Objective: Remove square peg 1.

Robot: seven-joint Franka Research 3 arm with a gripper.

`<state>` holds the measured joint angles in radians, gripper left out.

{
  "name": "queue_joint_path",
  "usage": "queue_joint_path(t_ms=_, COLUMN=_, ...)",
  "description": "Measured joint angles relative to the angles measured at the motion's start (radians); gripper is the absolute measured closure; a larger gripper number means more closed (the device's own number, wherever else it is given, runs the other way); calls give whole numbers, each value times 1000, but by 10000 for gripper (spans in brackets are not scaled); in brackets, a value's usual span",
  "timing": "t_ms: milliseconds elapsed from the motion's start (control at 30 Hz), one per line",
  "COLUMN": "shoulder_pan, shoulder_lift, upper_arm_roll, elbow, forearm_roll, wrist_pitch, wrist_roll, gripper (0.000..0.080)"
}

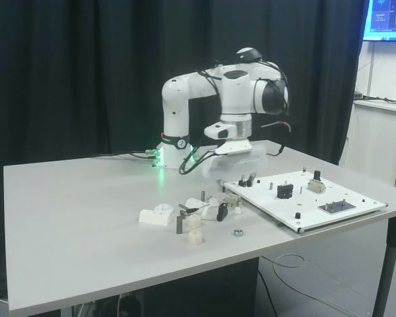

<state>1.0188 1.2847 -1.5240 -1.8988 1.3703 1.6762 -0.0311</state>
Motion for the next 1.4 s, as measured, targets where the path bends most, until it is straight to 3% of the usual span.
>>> queue_joint_path(t_ms=233, shoulder_pan=72, shoulder_lift=-2, upper_arm_roll=-16, elbow=-2, forearm_roll=0, wrist_pitch=-33, wrist_roll=70, gripper=3)
queue_joint_path(t_ms=600, shoulder_pan=193, shoulder_lift=-19, upper_arm_roll=-28, elbow=-14, forearm_roll=-9, wrist_pitch=-39, wrist_roll=278, gripper=3)
queue_joint_path(t_ms=1033, shoulder_pan=308, shoulder_lift=-22, upper_arm_roll=-34, elbow=-16, forearm_roll=-47, wrist_pitch=-34, wrist_roll=702, gripper=3)
queue_joint_path(t_ms=1400, shoulder_pan=354, shoulder_lift=-23, upper_arm_roll=-15, elbow=-16, forearm_roll=-41, wrist_pitch=-13, wrist_roll=1016, gripper=3)
